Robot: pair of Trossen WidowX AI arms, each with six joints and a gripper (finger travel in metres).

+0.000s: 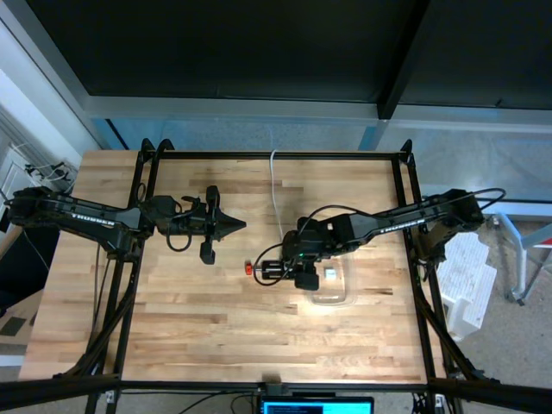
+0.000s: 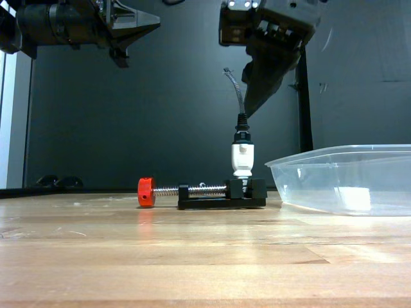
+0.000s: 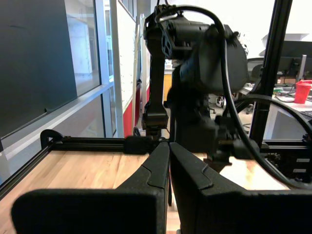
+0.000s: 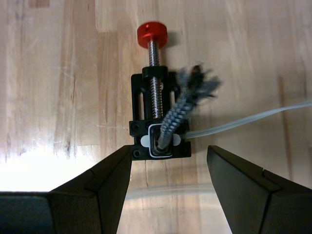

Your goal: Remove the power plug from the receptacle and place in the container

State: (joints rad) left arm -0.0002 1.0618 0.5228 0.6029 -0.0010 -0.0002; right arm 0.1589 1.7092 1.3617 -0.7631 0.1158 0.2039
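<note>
**Plug stands upright under the open right gripper; the pull is straight up**

The power plug (image 2: 241, 130) is seated in the receptacle (image 2: 242, 158), which the black vise (image 2: 222, 193) clamps upright on the table (image 1: 216, 328). The vise's red knob (image 2: 146, 192) points left. The plug's long axis is vertical, and its curly cord (image 2: 234, 86) rises from the top and bends a little left.

The right gripper (image 2: 252, 96) hangs over it, pointing down, with its fingers (image 4: 109, 178) spread wide and nothing between them. In the right wrist view the plug and the receptacle's white face lie in the gap between the two fingers, so the line-up looks good. In the low view the fingertips are level with the cord, above the plug's black body and slightly to its right. I judge the gripper must go lower before it closes, so the pads take the body and not the thin cord.

A pull along the plug's axis, straight up, should free it; a sideways tug would work against the vise. The container (image 2: 347, 179) sits just right of the vise, so the carry is short. The white cable (image 1: 275, 190) runs off toward the far edge.

The left gripper (image 1: 231, 226) is parked well to the left, raised, its fingers pressed together on nothing, so the right arm is much the nearer
</note>
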